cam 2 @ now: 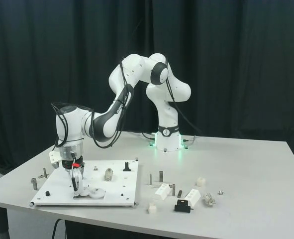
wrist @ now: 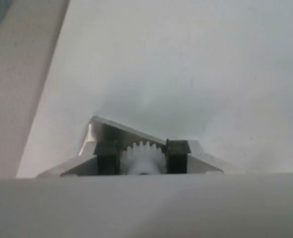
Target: Remove small gear.
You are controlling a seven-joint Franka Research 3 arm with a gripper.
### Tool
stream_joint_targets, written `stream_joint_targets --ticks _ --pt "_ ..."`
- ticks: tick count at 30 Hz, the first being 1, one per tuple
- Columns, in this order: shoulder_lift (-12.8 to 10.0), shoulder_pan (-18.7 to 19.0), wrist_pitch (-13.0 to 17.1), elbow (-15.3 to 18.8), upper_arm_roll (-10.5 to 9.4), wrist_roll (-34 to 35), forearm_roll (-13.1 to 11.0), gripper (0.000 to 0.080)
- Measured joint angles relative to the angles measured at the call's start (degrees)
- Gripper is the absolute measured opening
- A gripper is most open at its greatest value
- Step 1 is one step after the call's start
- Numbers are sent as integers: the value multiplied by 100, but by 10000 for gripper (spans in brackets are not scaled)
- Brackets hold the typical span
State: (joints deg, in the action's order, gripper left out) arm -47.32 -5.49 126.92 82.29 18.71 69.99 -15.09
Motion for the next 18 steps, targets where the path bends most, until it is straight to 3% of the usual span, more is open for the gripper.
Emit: stream_joint_targets --ticks 9,18 --pt "-2 -4 0 -1 6 904 -11 199" --pt "-2 1 -1 -5 6 510 0 199"
